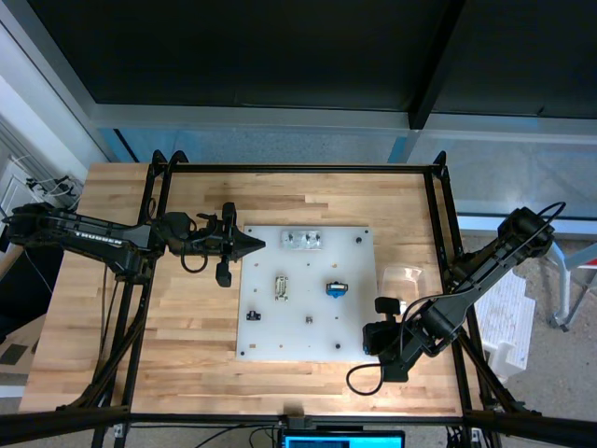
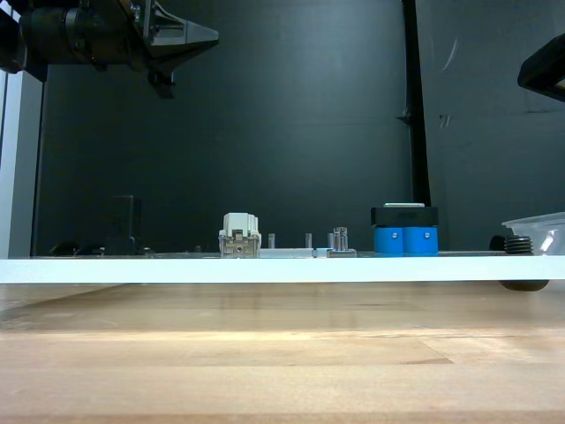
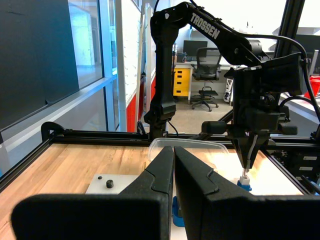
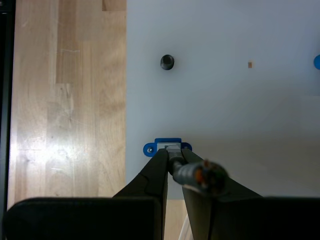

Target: Pick the RJ45 connector and install on taskboard

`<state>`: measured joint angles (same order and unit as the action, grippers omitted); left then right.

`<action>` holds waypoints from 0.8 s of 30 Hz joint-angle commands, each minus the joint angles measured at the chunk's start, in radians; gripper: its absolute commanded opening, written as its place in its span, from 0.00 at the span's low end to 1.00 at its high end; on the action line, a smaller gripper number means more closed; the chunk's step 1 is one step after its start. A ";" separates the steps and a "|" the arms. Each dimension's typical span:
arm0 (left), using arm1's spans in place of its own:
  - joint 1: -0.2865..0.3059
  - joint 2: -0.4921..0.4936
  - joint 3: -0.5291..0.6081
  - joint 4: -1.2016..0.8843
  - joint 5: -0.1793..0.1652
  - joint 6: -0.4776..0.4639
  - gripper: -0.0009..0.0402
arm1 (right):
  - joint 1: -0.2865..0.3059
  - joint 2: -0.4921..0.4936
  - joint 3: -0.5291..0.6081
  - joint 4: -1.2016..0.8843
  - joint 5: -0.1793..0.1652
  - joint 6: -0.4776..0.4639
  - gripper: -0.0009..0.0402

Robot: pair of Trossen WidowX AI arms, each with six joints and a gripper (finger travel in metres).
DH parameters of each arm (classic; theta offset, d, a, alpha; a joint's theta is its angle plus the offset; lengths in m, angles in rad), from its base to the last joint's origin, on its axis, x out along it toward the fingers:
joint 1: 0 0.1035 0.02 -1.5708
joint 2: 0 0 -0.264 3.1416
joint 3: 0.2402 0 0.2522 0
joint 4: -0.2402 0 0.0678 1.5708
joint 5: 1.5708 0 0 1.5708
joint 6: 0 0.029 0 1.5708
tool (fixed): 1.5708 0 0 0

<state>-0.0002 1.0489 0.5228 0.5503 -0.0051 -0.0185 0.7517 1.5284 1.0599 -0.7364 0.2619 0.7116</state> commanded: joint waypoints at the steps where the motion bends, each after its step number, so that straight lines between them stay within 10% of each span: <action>1: 0.000 0.000 0.000 0.000 0.000 0.000 0.02 | 0.000 0.000 -0.004 0.010 0.000 0.001 0.02; 24: 0.000 0.000 0.000 0.000 0.000 0.000 0.02 | 0.005 0.003 -0.011 0.014 -0.002 0.001 0.02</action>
<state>-0.0002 1.0489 0.5224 0.5503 -0.0051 -0.0185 0.7563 1.5314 1.0515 -0.7254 0.2600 0.7120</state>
